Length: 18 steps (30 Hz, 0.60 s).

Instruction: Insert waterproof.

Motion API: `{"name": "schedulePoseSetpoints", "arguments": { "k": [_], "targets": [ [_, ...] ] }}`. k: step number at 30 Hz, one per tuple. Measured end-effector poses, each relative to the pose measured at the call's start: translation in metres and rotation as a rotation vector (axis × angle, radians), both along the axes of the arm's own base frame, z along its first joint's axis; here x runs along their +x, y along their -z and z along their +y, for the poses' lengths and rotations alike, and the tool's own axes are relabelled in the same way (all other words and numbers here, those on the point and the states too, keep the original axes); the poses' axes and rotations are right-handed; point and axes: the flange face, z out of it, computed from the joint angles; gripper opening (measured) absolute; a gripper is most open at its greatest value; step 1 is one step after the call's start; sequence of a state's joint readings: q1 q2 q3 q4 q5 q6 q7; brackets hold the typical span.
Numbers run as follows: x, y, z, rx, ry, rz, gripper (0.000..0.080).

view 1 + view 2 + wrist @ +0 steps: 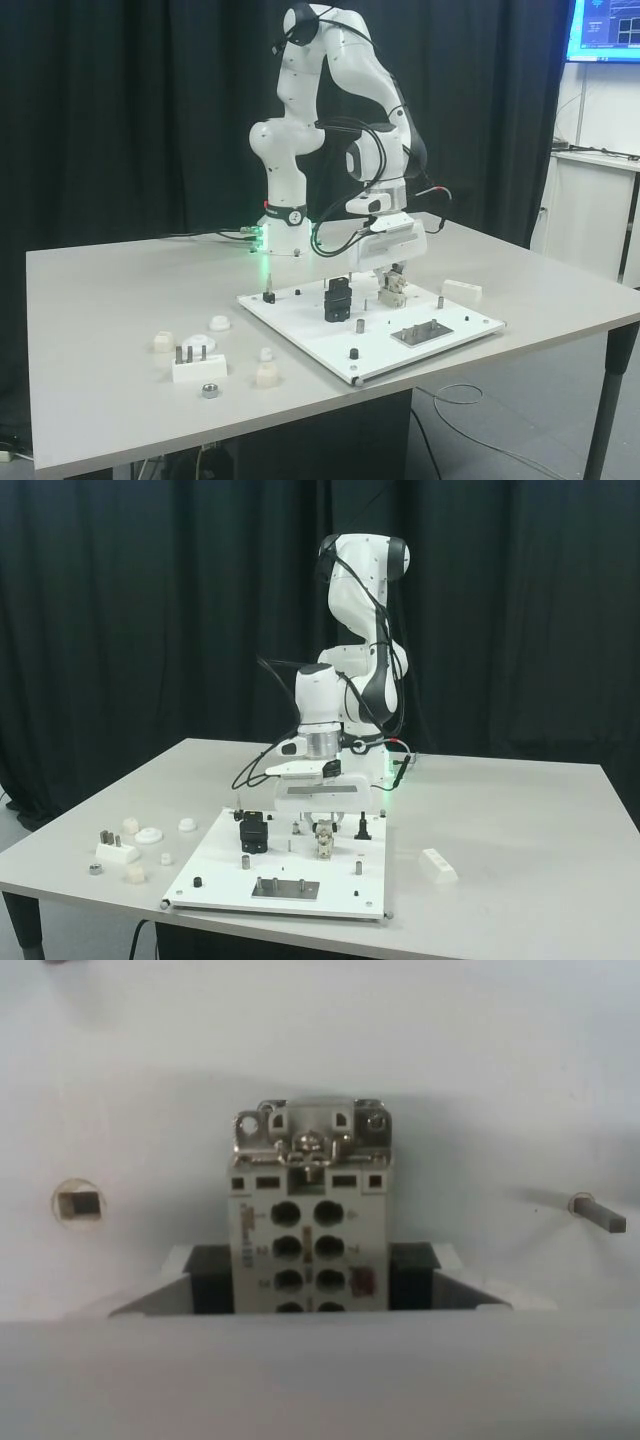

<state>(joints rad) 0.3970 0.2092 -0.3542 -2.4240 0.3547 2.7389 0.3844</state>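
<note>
The waterproof connector [310, 1220] is a white block with two columns of round holes and a metal clamp on one end. In the wrist view it stands between my two black fingers [212, 1278], which press on its sides. My gripper [312, 1280] is shut on it. In the room views the connector [392, 288] [323, 842] hangs under the gripper [390, 272] [322, 825], low over the middle of the white board [320, 340] [220, 880]. I cannot tell whether its lower end touches the board.
On the board are a black block [338, 300] [252, 832], a grey plate with pegs [425, 333] [284, 888] and small posts. A peg [598, 1215] and a square hole [79, 1203] flank the connector. A white box [461, 290] and loose white parts [195, 355] lie on the table.
</note>
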Motion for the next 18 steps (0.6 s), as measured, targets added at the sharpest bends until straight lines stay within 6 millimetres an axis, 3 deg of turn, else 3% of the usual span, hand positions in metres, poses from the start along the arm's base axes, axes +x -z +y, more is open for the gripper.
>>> {"name": "schedulePoseSetpoints", "arguments": {
  "k": [18],
  "targets": [
    [0.0010,0.0021,-0.0006,0.001,0.001,0.002,0.0314]
  ]
}}
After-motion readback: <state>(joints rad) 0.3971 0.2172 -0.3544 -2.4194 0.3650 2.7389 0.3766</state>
